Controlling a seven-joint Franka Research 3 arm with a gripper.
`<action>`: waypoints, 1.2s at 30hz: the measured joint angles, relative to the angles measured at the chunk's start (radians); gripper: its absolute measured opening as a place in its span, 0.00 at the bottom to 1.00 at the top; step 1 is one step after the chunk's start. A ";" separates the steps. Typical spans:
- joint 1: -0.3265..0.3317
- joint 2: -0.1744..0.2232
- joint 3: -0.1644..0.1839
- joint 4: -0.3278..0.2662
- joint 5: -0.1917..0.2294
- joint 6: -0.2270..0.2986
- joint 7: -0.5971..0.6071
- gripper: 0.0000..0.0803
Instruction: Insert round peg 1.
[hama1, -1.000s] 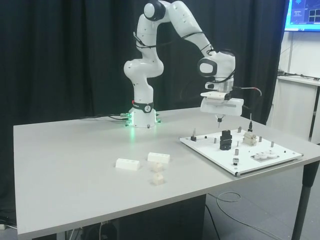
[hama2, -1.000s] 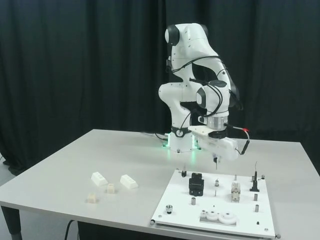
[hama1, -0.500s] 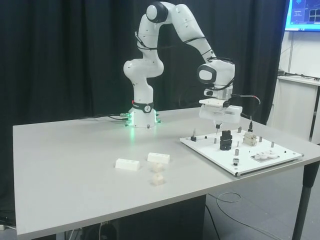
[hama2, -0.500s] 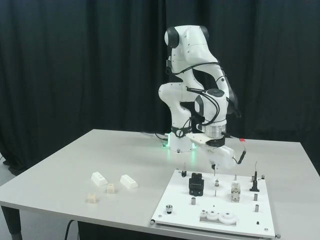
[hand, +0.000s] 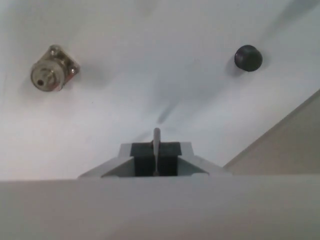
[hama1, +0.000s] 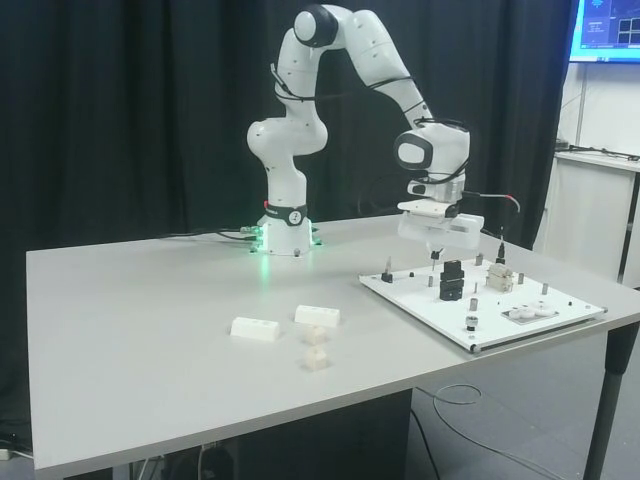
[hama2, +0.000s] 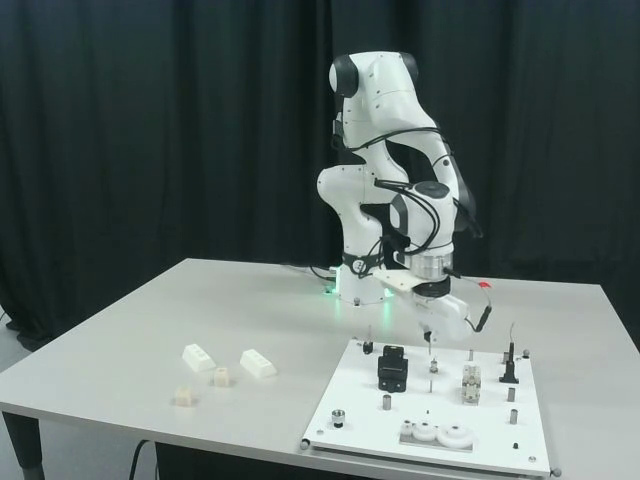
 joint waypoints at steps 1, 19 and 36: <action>0.001 0.001 0.001 0.000 0.000 0.001 0.001 0.02; 0.025 0.014 0.004 0.000 0.000 0.011 0.029 0.02; 0.024 0.028 0.001 0.000 -0.001 0.029 0.037 0.02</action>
